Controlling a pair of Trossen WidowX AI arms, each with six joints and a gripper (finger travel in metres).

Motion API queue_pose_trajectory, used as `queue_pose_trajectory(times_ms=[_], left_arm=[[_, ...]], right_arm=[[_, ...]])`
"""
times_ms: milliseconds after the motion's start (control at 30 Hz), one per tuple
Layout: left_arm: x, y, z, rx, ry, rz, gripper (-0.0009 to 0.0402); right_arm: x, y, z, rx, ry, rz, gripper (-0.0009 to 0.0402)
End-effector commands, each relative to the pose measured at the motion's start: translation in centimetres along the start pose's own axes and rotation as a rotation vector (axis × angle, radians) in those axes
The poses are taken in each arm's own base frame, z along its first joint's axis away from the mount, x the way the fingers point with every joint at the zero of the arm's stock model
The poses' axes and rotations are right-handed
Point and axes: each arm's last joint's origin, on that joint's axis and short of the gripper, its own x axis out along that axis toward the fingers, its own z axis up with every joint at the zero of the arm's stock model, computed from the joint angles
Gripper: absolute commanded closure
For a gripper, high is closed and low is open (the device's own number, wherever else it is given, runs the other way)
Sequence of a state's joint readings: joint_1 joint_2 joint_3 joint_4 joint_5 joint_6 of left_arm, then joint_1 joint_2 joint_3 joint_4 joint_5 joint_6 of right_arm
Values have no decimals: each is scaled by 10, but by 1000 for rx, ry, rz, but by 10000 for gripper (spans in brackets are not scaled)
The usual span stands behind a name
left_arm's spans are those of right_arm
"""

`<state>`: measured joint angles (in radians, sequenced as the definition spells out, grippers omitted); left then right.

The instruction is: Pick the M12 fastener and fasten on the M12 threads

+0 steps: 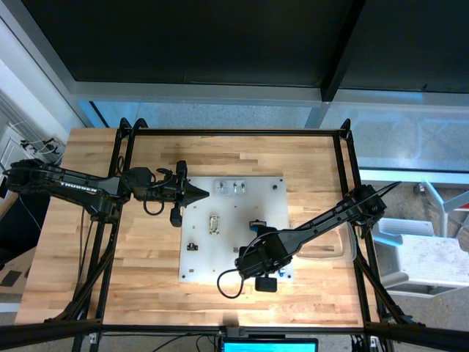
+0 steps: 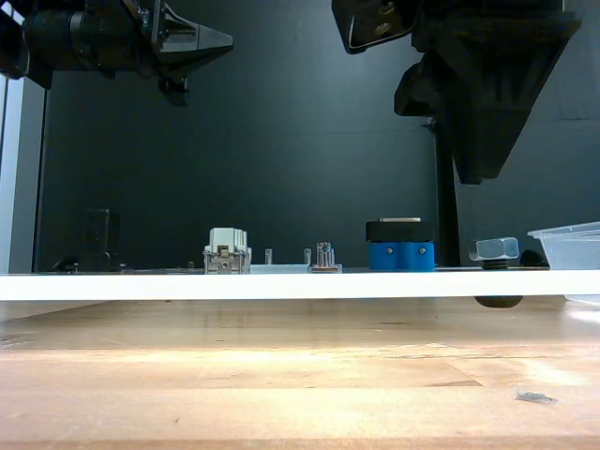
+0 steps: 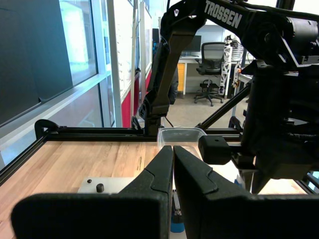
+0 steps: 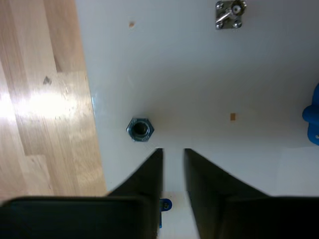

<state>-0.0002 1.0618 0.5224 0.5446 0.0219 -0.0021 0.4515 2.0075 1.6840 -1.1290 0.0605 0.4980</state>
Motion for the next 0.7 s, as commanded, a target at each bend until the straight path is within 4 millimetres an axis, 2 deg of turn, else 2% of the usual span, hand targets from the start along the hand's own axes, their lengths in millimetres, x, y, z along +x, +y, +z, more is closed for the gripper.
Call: queue_pose_trajectory(times_ms=[33,700], left_arm=[[0,0,0,0,0,0,393],[0,0,0,0,0,0,393]], right_arm=[[2,0,1,-15,-5,3,388],[25,-2,-5,-56,-18,10,393]])
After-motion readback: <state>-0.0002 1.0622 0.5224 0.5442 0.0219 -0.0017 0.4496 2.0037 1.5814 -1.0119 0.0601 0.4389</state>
